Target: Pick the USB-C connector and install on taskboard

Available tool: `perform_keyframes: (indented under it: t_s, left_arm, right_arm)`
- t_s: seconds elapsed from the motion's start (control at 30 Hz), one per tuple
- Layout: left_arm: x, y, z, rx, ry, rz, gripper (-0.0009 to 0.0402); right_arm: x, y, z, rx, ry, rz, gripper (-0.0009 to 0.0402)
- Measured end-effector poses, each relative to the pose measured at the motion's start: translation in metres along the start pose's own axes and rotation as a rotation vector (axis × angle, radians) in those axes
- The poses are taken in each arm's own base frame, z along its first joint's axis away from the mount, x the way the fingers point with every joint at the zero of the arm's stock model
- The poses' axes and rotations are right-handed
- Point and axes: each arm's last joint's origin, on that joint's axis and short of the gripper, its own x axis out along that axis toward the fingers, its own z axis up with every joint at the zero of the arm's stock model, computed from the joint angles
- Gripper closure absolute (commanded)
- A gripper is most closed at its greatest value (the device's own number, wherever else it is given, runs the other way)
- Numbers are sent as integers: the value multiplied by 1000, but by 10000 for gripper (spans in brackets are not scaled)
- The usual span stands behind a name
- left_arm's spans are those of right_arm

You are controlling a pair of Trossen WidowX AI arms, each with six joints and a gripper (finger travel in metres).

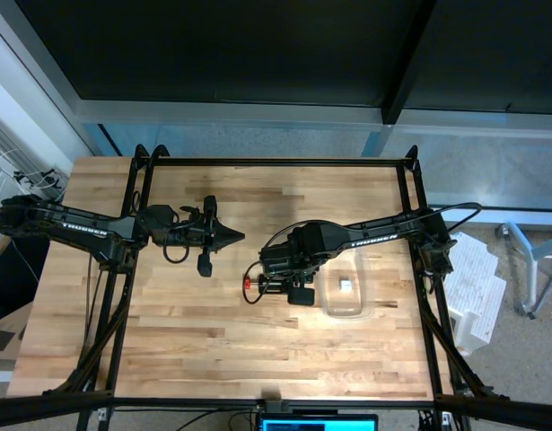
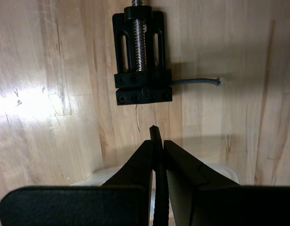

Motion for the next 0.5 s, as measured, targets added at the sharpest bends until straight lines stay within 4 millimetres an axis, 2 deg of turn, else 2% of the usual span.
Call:
perform_keyframes:
  t_s: [0.5]
  left_arm:
    - [0,0,0,0,0,0,393]
  right_arm:
    - [12,1,12,11,2,-2,393]
